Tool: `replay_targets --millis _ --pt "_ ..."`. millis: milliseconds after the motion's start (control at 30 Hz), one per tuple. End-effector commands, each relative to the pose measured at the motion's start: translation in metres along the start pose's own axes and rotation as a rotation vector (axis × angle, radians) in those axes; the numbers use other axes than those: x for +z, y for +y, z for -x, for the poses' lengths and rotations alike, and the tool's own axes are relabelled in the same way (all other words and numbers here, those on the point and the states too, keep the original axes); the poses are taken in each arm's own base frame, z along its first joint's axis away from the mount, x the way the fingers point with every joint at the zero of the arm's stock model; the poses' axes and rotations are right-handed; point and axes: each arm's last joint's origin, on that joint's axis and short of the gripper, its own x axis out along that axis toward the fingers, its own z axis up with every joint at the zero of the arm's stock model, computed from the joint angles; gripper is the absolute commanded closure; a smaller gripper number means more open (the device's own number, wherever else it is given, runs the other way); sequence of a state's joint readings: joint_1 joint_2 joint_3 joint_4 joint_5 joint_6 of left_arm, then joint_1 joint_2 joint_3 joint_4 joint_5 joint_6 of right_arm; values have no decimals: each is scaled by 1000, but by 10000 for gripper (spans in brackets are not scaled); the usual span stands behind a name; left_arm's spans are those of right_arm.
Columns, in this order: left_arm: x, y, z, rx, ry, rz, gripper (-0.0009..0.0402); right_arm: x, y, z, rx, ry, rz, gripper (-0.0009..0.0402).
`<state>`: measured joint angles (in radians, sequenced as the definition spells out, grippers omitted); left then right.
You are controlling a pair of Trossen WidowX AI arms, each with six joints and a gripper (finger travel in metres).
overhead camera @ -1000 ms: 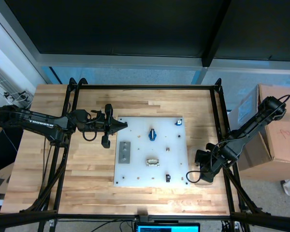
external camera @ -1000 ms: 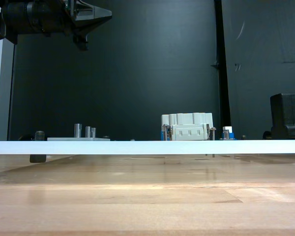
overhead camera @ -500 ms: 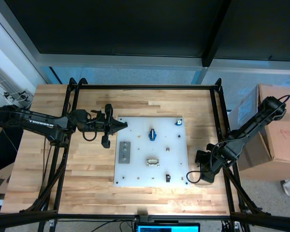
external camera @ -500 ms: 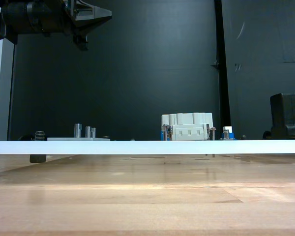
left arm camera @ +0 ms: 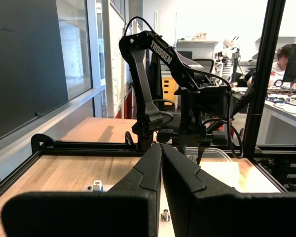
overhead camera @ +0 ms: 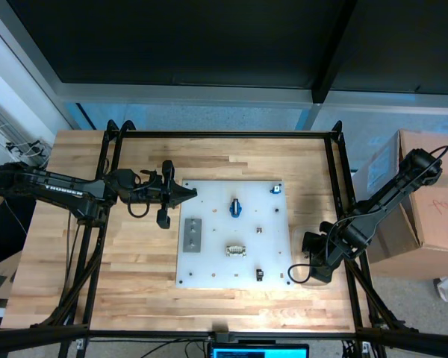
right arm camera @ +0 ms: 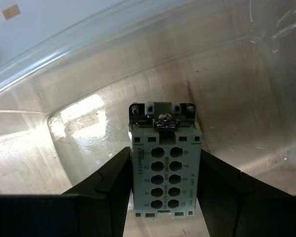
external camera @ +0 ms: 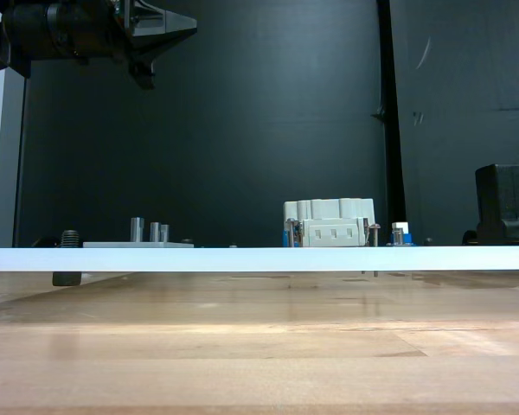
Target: Remove the HAN10E connector from the taskboard and place in the container
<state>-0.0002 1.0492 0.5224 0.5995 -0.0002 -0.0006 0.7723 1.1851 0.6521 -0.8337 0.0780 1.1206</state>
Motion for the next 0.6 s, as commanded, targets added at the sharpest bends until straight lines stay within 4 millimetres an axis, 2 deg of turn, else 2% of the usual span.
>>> replay_targets --millis 33,433,600 --pt "0 0 0 0 0 0 393 0 0 0 -2 -5 1 370" --pt "0 0 0 0 0 0 393 -1 -2 -2 -12 -2 0 368" --pt "0 0 0 0 0 0 393 -2 -4 -5 -23 3 -1 342"
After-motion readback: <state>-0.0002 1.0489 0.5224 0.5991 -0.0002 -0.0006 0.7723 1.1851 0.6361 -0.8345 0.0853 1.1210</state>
